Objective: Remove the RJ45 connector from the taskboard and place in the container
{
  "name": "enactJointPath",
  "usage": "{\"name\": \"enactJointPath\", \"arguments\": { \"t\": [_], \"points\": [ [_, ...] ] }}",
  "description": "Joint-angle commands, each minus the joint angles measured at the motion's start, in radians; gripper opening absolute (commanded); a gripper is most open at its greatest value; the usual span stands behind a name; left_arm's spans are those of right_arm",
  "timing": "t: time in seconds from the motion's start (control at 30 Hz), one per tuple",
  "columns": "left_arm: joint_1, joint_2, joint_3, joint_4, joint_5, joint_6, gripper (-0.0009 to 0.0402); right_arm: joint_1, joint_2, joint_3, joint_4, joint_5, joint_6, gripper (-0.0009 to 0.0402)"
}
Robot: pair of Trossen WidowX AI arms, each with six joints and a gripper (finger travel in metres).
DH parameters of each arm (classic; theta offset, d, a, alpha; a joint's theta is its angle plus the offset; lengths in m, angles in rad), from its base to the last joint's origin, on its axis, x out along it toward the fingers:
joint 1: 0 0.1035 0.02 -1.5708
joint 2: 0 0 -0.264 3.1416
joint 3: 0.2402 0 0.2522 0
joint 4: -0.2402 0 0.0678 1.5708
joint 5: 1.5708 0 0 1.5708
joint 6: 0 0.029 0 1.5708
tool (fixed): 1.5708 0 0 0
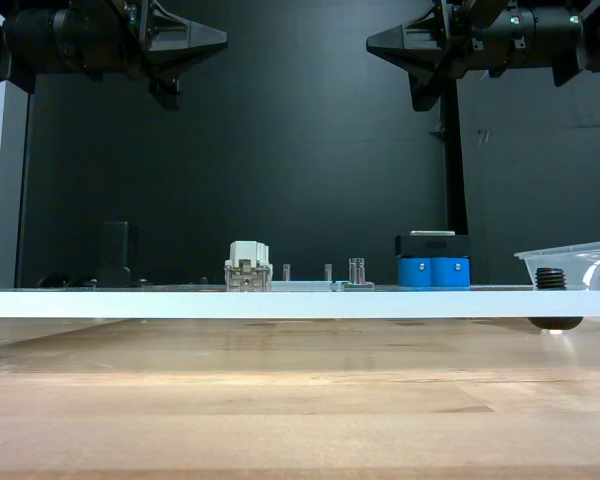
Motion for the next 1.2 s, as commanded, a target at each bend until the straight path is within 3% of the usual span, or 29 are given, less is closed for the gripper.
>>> {"name": "enactJointPath", "arguments": {
  "t": [0.03, 0.4, 0.7, 0.9, 1.2],
  "points": [
    [0.000, 0.000, 0.000, 0.000, 0.000, 0.000, 0.0000, 0.000, 0.000, 0.000, 0.001, 0.000, 0.000, 0.0000],
    [0.000, 0.000, 0.000, 0.000, 0.000, 0.000, 0.0000, 0.003, -0.009, 0.002, -0.041, -0.001, 0.000, 0.0000],
    [0.000, 0.000, 0.000, 0.000, 0.000, 0.000, 0.0000, 0.082, -0.096, 0.128, -0.475, 0.010, 0.003, 0.0000],
    [0.000, 0.000, 0.000, 0.000, 0.000, 0.000, 0.0000, 0.212, -0.095, 0.259, -0.841, 0.134, 0.027, 0.0000],
    [0.000, 0.000, 0.000, 0.000, 0.000, 0.000, 0.0000, 0.441, -0.095, 0.376, -1.174, 0.246, 0.214, 0.0000]
  ]
}}
